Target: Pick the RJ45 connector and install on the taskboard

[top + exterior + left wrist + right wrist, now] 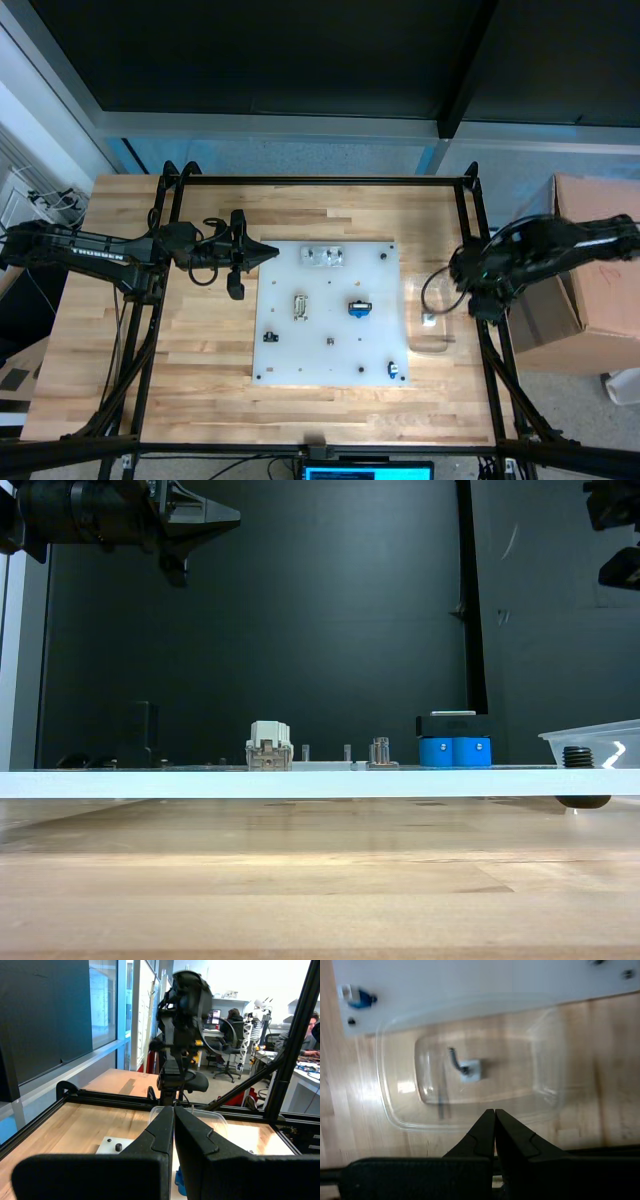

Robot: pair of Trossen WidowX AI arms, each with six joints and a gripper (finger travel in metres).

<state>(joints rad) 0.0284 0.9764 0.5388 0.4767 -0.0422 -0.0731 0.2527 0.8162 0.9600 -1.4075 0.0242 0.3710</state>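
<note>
Plastic-trayed connector (470, 1070) under right gripper (494, 1110); left gripper (272, 254) aloft

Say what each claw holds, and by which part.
Nothing. Left gripper, shut, near the taskboard's left edge; right gripper, shut, above the tray where the RJ45 connector lies free.

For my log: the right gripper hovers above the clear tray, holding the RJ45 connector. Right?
Not holding: the right wrist view shows the RJ45 connector lying free in the clear tray, the right gripper shut, empty, above it. The left gripper is shut above the left edge of the board.
</note>
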